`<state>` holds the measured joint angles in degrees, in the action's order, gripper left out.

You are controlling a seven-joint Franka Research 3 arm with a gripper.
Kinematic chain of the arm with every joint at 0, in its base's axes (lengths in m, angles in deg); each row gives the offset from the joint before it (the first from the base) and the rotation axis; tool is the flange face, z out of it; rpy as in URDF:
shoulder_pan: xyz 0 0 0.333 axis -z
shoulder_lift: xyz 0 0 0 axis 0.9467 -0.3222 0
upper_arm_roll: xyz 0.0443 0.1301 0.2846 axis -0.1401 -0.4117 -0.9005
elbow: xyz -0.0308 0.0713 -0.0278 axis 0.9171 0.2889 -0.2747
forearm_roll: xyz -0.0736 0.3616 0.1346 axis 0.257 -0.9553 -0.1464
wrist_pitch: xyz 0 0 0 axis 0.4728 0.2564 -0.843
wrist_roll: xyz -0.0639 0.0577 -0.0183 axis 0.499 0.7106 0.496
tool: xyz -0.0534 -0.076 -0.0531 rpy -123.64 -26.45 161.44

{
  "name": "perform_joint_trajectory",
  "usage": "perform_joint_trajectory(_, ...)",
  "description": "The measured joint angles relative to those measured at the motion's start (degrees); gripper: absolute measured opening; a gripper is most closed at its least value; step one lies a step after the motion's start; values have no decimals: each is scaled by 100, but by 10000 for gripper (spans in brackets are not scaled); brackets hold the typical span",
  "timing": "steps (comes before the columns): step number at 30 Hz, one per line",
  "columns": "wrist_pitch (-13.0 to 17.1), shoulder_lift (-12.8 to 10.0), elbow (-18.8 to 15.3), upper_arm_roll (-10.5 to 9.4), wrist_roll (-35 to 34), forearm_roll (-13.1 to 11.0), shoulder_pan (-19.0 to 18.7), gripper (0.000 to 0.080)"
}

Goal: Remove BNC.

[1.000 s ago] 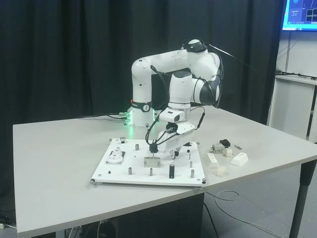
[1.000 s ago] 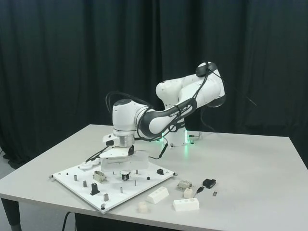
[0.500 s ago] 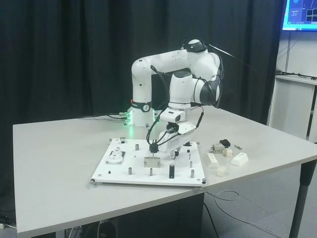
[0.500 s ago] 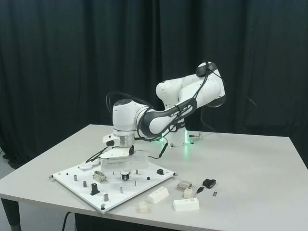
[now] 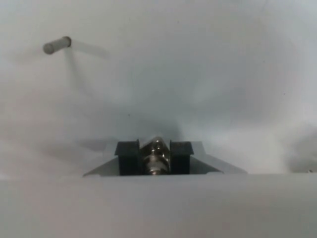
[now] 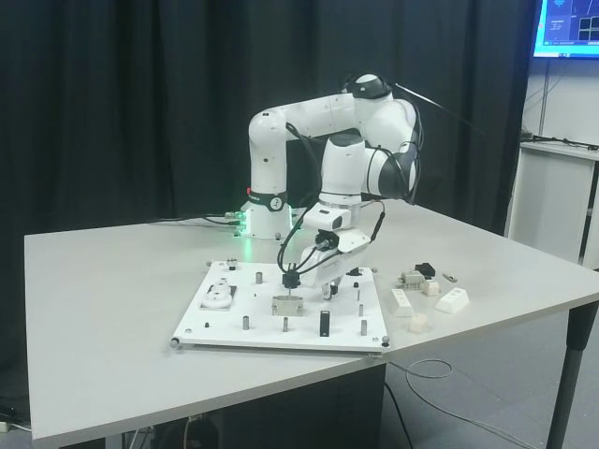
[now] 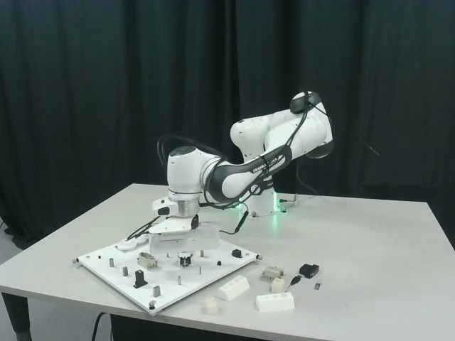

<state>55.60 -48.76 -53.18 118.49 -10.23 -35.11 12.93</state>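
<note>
In the wrist view my gripper (image 5: 154,158) is shut on the BNC connector (image 5: 155,150), a small metal barrel held between the two black fingers (image 5: 127,157). Beneath it lies the white board (image 5: 198,89). In the first room view the gripper (image 6: 325,290) hangs low over the middle of the white board (image 6: 225,323), pointing down. In the second room view the gripper (image 7: 185,256) is just above the white board (image 7: 188,284), and the BNC connector (image 7: 185,261) shows as a small dark piece at its tip. Whether the connector still touches the board cannot be told.
Several short pegs stand on the board, one being a grey peg (image 5: 57,45). A metal connector block (image 6: 284,307) and a black upright part (image 6: 324,323) sit nearer the front edge. A white round piece (image 6: 220,297) lies at the left. Loose white blocks (image 6: 452,300) and a black plug (image 6: 424,268) lie to the right.
The wrist and gripper have risen very slightly above the board. Everything else on the table stays where it was.
</note>
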Motion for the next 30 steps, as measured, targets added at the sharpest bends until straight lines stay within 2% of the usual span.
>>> perform_joint_trajectory(10,10,2,0,36,0,60,-34,127)
perform_joint_trajectory(22,-60,39,2,329,-54,205,-179,127)
perform_joint_trajectory(30,-69,55,-8,389,-87,277,-187,126)
